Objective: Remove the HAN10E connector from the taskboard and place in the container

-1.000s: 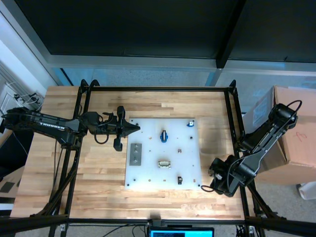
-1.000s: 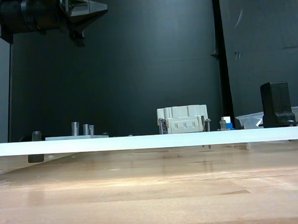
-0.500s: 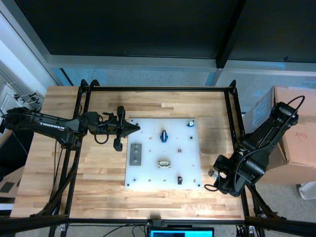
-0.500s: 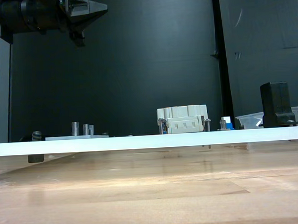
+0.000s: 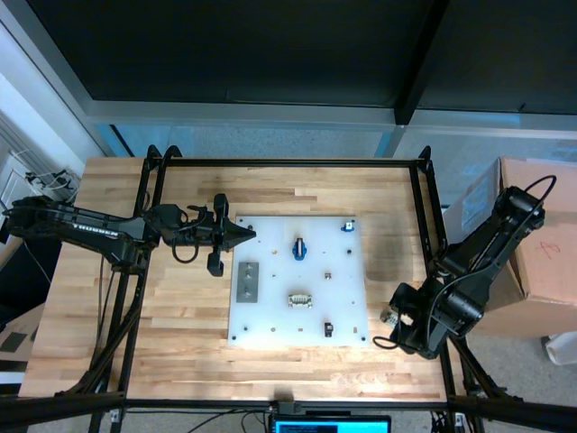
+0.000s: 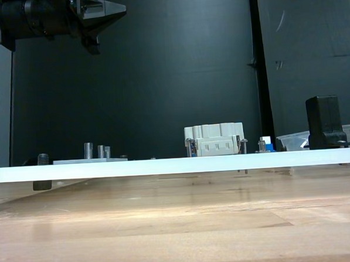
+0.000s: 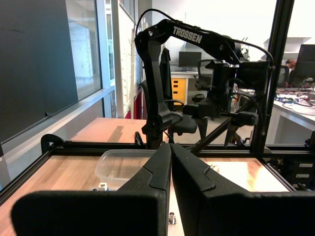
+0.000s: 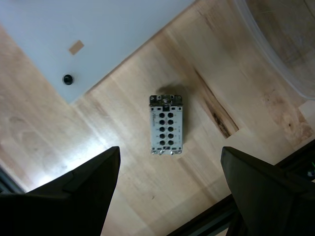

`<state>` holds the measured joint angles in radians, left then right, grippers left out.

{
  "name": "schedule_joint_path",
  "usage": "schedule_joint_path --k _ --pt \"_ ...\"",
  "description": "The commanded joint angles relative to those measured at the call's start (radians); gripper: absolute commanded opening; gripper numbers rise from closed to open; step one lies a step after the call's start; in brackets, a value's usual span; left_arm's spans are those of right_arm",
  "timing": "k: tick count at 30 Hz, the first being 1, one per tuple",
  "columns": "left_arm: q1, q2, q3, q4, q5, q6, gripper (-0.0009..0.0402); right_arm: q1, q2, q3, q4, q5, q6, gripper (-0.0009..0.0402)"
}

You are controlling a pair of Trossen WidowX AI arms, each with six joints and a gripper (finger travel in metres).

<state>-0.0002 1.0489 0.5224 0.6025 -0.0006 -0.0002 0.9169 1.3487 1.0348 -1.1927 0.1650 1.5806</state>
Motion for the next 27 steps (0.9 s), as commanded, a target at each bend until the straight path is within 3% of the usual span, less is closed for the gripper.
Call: schedule_joint_path --k 1,20,27 --pt "0.0 0.0 0.0 0.0 0.0 0.0 0.0 0.0 0.022 -0.038 0.039 0.001 0.0 0.0287" --pt "0.0 0.0 0.0 0.0 0.0 0.0 0.0 -0.003 0.052 -0.339 0.457 0.002 -0.019 0.0287" --pt "0.0 0.0 0.0 0.0 0.0 0.0 0.0 -0.003 0.052 -0.37 0.495 0.009 -0.018 0.0273"
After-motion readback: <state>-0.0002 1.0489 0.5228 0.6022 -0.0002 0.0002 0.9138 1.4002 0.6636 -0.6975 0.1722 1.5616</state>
